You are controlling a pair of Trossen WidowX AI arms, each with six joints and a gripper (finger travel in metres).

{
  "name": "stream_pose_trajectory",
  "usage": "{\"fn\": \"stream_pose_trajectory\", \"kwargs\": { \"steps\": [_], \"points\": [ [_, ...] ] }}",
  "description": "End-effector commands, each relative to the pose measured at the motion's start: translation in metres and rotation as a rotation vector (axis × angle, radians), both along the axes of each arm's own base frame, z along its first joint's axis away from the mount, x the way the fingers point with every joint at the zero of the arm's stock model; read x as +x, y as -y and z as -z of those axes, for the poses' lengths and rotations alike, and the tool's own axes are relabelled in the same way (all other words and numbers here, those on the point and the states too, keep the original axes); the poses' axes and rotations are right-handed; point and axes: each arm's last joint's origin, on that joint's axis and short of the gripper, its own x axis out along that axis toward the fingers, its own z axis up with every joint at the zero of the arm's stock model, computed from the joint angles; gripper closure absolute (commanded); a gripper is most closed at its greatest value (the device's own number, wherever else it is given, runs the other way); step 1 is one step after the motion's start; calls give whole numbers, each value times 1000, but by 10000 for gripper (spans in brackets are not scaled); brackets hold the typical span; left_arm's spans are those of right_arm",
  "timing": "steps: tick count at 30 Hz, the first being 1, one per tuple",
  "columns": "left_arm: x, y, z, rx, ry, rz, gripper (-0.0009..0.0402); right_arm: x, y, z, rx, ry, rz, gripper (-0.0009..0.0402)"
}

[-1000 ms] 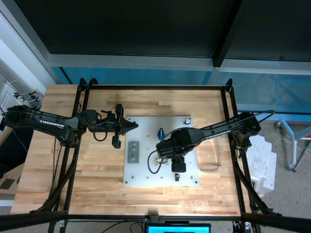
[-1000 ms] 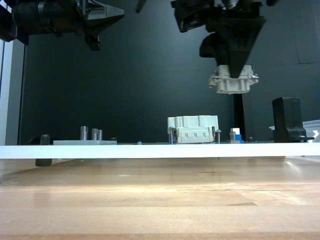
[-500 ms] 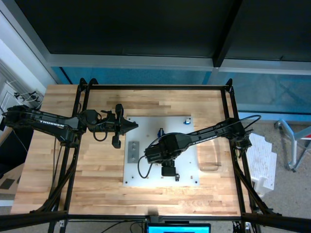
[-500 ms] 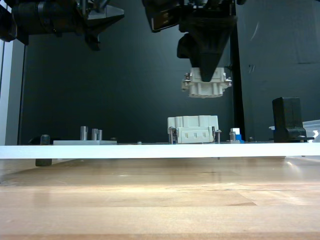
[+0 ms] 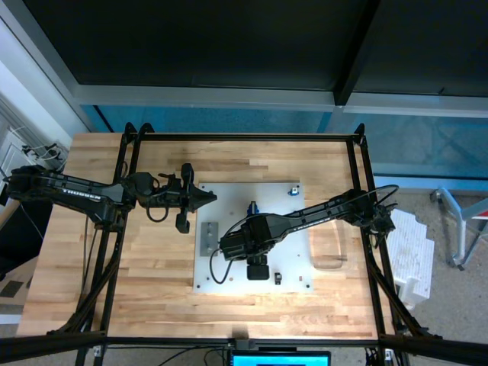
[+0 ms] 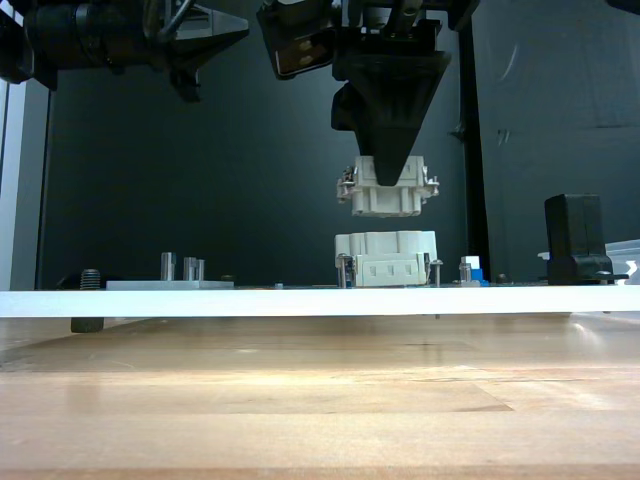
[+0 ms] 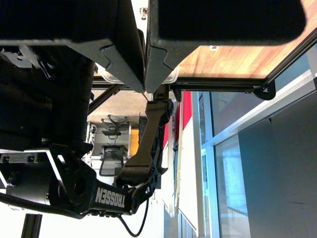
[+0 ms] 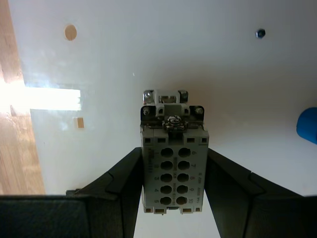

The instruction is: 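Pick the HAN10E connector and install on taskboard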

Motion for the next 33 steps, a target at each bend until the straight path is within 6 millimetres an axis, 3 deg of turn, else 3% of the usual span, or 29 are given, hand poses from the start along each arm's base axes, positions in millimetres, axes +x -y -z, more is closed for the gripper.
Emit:
{"fn": "stream_pose_trajectory", "kwargs": {
  "steps": [1, 10, 33],
  "points": [
    [0, 0, 0, 0, 1, 0, 392, 1, 0, 0, 3, 12, 2, 354],
    [0, 0, 0, 0, 0, 0, 392, 6, -1, 13, -4, -12, -2, 354],
    [0, 0, 2, 0, -21, 0, 392, 6, -1, 14, -8, -18, -23, 354]
  ]
}}
